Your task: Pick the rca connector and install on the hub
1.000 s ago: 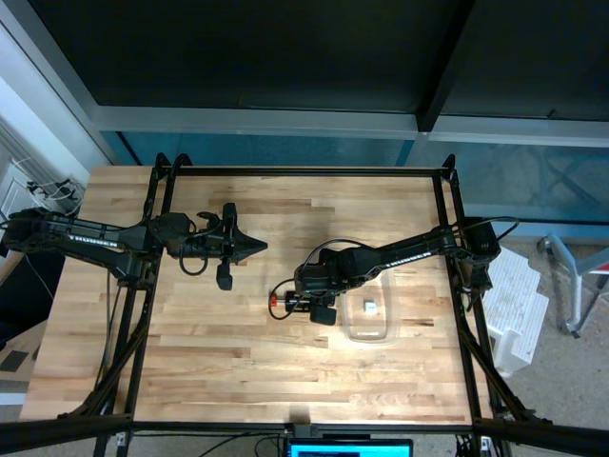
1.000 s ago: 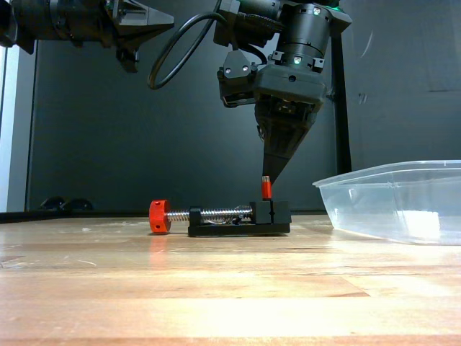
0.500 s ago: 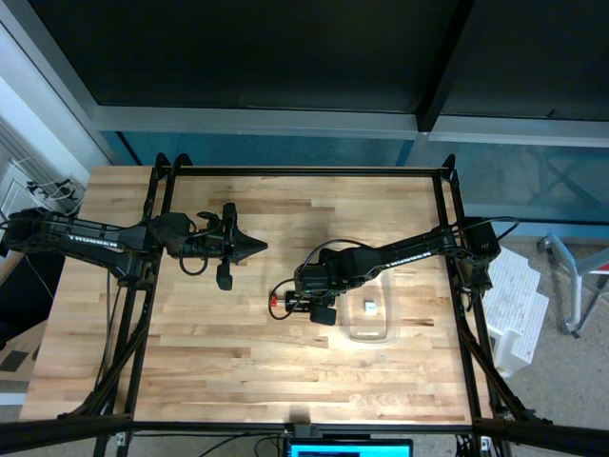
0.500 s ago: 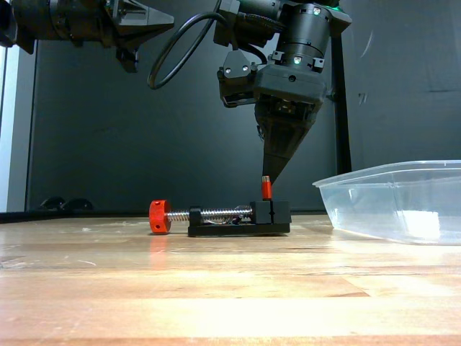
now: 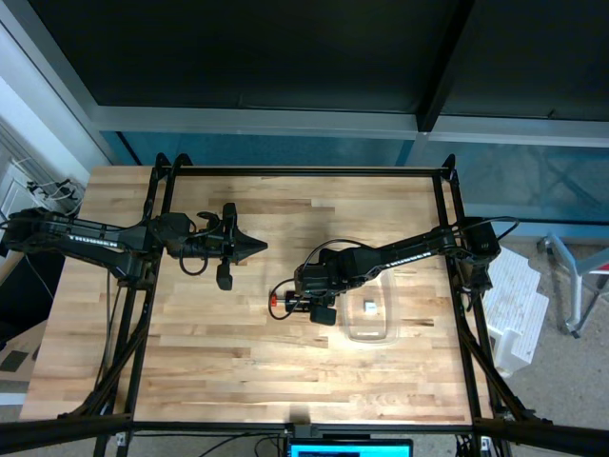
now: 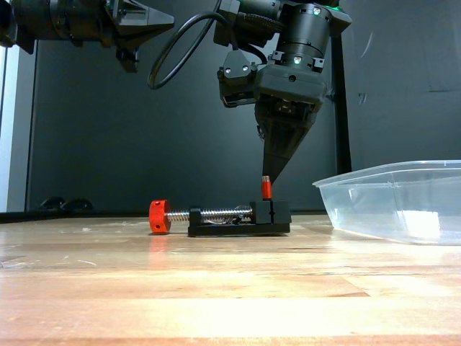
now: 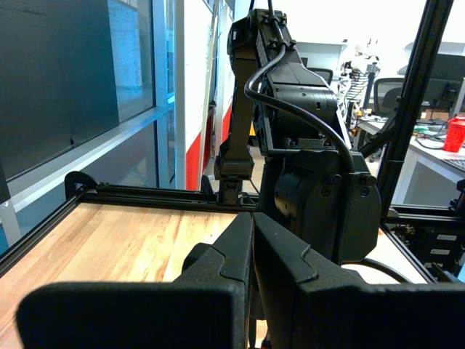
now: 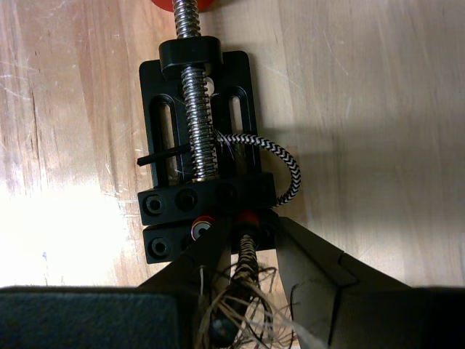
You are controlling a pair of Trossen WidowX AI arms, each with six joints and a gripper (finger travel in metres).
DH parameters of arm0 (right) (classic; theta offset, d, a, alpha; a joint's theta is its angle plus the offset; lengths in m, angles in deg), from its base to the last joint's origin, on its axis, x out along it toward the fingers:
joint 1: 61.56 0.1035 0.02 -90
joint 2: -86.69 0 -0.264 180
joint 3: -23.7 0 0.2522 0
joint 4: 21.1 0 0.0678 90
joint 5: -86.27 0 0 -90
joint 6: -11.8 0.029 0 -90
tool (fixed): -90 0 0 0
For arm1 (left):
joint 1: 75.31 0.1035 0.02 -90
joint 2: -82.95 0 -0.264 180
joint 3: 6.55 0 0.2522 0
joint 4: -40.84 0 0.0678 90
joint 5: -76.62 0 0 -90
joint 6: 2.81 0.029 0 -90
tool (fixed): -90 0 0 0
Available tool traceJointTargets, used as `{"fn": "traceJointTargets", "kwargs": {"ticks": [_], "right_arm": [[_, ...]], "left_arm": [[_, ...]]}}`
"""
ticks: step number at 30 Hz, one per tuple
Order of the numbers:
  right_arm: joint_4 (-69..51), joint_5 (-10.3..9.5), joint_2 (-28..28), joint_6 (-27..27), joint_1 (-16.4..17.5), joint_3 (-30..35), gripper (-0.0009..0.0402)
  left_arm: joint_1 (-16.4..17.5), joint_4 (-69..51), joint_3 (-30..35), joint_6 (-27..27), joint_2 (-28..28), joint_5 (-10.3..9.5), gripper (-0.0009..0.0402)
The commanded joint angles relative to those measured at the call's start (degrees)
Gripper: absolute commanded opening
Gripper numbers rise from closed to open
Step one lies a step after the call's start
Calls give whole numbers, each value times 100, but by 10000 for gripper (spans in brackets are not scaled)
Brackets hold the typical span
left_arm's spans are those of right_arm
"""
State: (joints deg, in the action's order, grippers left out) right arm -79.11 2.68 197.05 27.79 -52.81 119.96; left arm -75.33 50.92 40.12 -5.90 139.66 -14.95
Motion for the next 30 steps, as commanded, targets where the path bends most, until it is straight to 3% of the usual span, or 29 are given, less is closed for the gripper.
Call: {"fn": "traceJointTargets", "kwargs": {"ticks": [1, 30], "right_arm": [[0, 0, 2, 0, 0, 2, 83], [-68, 0, -44, 0, 2, 37, 83]], "left_arm": [[0, 2, 2, 0, 2, 0, 0], [0, 2, 2, 0, 2, 0, 0]]}}
